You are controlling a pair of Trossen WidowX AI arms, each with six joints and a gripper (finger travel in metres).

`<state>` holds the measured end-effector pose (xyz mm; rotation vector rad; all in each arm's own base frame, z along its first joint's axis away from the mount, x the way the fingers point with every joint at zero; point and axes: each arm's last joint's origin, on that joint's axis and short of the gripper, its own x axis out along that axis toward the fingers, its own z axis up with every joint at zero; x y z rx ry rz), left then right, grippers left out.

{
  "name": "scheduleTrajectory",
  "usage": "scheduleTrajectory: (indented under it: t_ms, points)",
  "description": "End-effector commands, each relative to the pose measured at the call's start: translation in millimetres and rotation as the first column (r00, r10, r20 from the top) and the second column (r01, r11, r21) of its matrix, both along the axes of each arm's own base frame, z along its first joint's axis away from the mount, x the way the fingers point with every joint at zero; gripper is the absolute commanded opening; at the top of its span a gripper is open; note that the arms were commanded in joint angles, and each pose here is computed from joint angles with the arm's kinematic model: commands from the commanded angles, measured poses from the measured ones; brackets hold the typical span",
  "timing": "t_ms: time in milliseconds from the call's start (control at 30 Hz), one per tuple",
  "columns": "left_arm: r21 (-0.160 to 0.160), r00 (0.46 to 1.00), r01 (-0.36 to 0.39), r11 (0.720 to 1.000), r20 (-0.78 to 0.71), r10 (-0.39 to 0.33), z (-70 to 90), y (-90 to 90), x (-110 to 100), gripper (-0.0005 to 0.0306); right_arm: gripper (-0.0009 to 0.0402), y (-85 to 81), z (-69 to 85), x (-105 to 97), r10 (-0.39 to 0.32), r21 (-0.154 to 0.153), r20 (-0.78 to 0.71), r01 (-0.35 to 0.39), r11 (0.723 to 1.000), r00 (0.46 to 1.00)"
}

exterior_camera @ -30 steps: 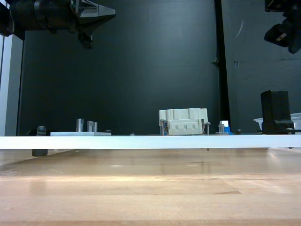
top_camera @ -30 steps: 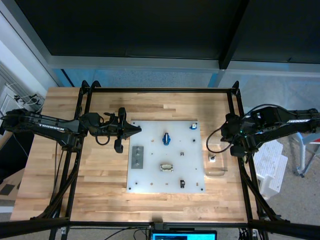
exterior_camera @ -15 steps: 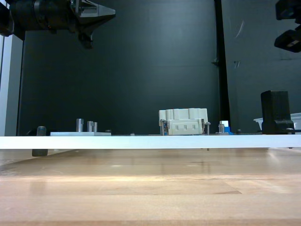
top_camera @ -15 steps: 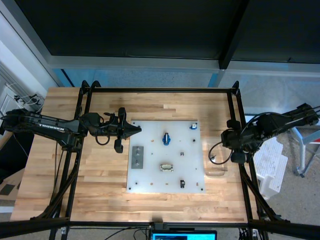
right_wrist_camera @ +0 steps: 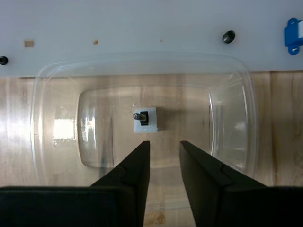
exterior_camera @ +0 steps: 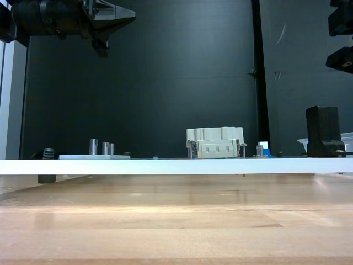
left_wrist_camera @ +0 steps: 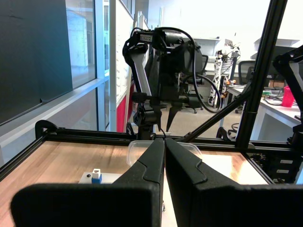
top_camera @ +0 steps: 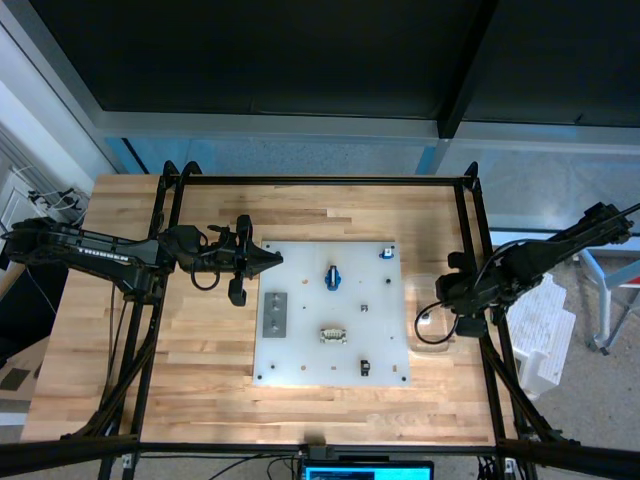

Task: Pick the USB connector and install on taskboard

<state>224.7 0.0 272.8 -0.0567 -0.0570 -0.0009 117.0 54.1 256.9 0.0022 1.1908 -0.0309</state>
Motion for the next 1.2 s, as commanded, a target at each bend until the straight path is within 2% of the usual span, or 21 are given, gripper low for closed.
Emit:
scheduleTrajectory:
  t_ms: [33,400,533,767,967,1200]
  points:
    - [0.000,1.000,0.000,1.000,0.000,0.000,-0.1,0.0,0,0.0000,0.0114,2.7,-6.4,4,0.003,0.003,0.007,-0.003,1.000,1.000]
    - [0.000,1.000,0.000,1.000,0.000,0.000,0.0,0.0,0,0.0000,0.0130,9.2,-31.6,11,0.024,-0.010,-0.018,-0.024,1.000,1.000]
    - [0.000,1.000,0.000,1.000,0.000,0.000,0.0,0.0,0,0.0000,0.0130,11.4,-35.5,15,0.025,-0.014,-0.023,-0.025,1.000,0.999]
    - [0.000,1.000,0.000,1.000,0.000,0.000,0.1,0.0,0,0.0000,0.0132,13.0,-41.2,18,0.022,-0.036,-0.049,-0.023,0.999,0.999]
    - [0.000,1.000,0.000,1.000,0.000,0.000,0.0,0.0,0,0.0000,0.0149,14.8,-45.8,22,0.018,-0.052,-0.067,-0.022,0.998,0.998]
    - [0.000,1.000,0.000,1.000,0.000,0.000,0.0,0.1,0,0.0000,0.0165,15.5,-49.3,27,0.016,-0.057,-0.065,-0.020,0.998,0.998]
